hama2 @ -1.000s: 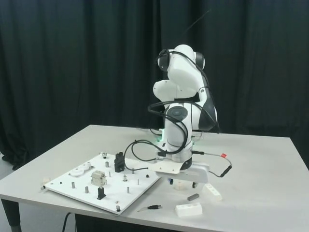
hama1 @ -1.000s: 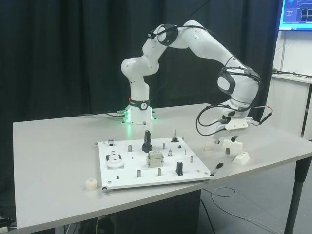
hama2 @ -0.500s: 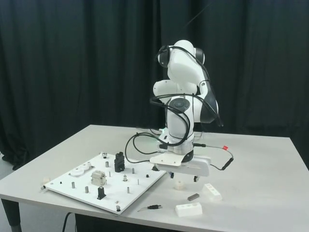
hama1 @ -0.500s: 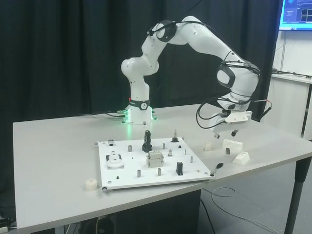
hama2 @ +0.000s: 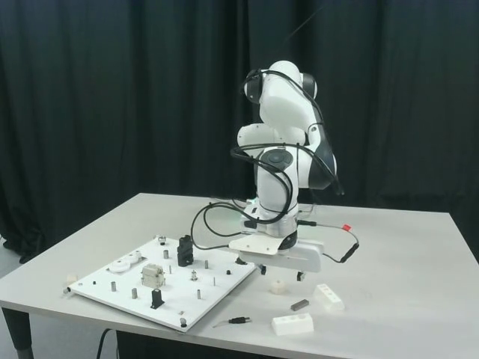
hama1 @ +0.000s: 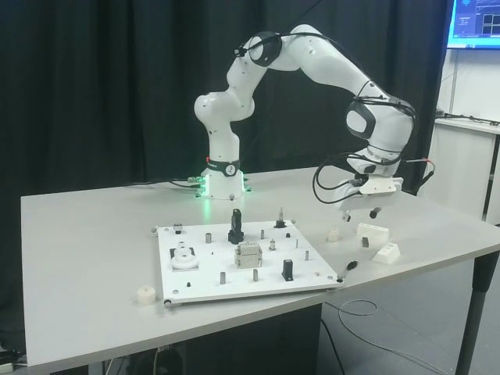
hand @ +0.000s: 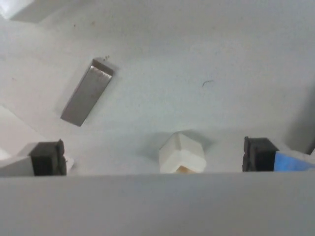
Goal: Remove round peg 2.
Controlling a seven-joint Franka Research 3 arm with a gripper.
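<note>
Gripper [hama1: 364, 212] up off the grey table [hama1: 86, 234], clear of the white board [hama2: 224, 291], over loose parts near the table's front edge. Fingers [hand: 47, 157] spread apart, nothing between them. Small white peg piece [hand: 181, 153] on the table beneath, between the fingertips in the wrist view, touching neither. Grey metal bar [hand: 87, 92] flat on the table near it. Two white blocks [hama1: 377, 241] just beyond, toward the front corner. Black cable plug [hama2: 233, 321] beside the board's edge. Cannot tell which item is round peg 2.
</note>
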